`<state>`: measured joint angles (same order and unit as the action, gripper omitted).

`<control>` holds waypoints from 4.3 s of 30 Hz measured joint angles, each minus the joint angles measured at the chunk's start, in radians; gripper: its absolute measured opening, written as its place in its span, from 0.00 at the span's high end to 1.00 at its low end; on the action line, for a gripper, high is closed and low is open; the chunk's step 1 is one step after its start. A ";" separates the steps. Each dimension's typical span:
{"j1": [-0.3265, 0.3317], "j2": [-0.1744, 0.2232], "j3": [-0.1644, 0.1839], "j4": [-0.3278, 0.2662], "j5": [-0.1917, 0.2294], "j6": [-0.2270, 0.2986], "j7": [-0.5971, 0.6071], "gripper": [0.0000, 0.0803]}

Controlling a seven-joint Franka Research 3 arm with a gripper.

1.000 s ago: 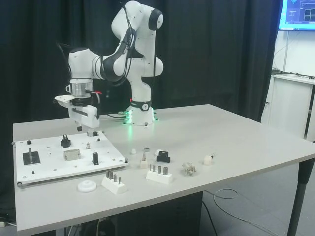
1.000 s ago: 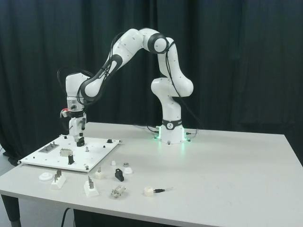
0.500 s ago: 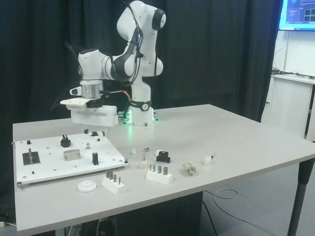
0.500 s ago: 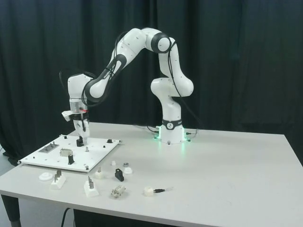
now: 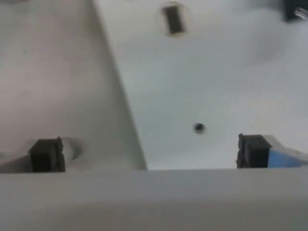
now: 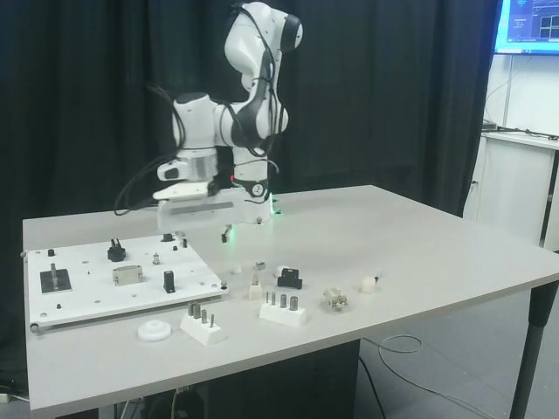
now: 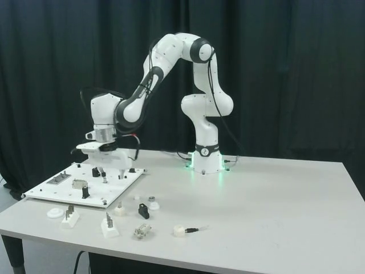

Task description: Pick small gear.

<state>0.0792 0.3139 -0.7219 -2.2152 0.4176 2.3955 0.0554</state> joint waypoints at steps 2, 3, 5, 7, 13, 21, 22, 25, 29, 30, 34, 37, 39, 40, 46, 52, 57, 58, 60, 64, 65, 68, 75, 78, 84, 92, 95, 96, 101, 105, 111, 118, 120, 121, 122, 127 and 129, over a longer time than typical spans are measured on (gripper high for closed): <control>0.019 0.000 0.000 -0.011 0.000 0.013 -0.041 0.00; 0.028 0.000 0.000 -0.016 0.000 0.018 -0.062 0.00; 0.046 0.000 0.000 -0.026 0.000 0.030 -0.103 0.00; 0.063 0.000 0.001 -0.037 0.000 0.043 -0.137 0.00; 0.111 0.000 0.001 -0.063 0.000 0.083 -0.250 0.00; 0.146 -0.003 0.000 -0.097 -0.001 0.140 -0.324 0.00; 0.148 -0.005 0.000 -0.104 -0.001 0.148 -0.328 0.00; 0.152 -0.010 0.000 -0.125 -0.001 0.168 -0.341 0.00; 0.155 -0.019 0.000 -0.157 -0.001 0.190 -0.365 0.00; 0.156 -0.021 0.000 -0.166 -0.001 0.194 -0.370 0.00; 0.162 -0.033 0.000 -0.201 0.000 0.212 -0.380 0.00; 0.168 -0.044 0.001 -0.224 0.002 0.227 -0.386 0.00; 0.173 -0.051 0.002 -0.236 0.003 0.236 -0.388 0.00; 0.175 -0.054 0.002 -0.241 0.003 0.241 -0.389 0.00; 0.188 -0.062 0.002 -0.253 0.007 0.251 -0.389 0.00; 0.194 -0.062 0.002 -0.258 0.007 0.258 -0.389 0.00; 0.195 -0.058 0.002 -0.265 0.007 0.271 -0.389 0.00; 0.195 -0.057 0.002 -0.266 0.007 0.274 -0.390 0.00; 0.195 -0.053 0.002 -0.267 0.007 0.278 -0.390 0.00; 0.195 -0.040 0.003 -0.268 0.008 0.286 -0.390 0.00; 0.195 -0.037 0.003 -0.268 0.009 0.288 -0.390 0.00; 0.195 -0.029 0.006 -0.268 0.013 0.293 -0.390 0.00; 0.195 -0.007 0.018 -0.268 0.037 0.317 -0.390 0.00; 0.195 0.004 0.024 -0.268 0.047 0.328 -0.390 0.00; 0.195 0.026 0.030 -0.268 0.056 0.341 -0.390 0.00; 0.193 0.051 0.040 -0.267 0.078 0.357 -0.390 0.00; 0.192 0.059 0.046 -0.267 0.089 0.363 -0.390 0.00; 0.192 0.061 0.048 -0.267 0.090 0.364 -0.390 0.00; 0.192 0.069 0.052 -0.267 0.102 0.367 -0.390 0.00; 0.192 0.071 0.055 -0.267 0.113 0.369 -0.390 0.00; 0.191 0.073 0.059 -0.267 0.130 0.373 -0.394 0.00; 0.191 0.079 0.060 -0.267 0.149 0.374 -0.394 0.00; 0.190 0.082 0.060 -0.266 0.156 0.374 -0.394 0.16; 0.190 0.084 0.060 -0.265 0.160 0.374 -0.395 0.16; 0.190 0.086 0.060 -0.265 0.164 0.374 -0.397 0.16; 0.190 0.091 0.060 -0.262 0.175 0.374 -0.399 0.42; 0.190 0.091 0.061 -0.262 0.186 0.374 -0.399 0.42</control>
<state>0.2696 0.4054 -0.6610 -2.4769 0.6036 2.7694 -0.3437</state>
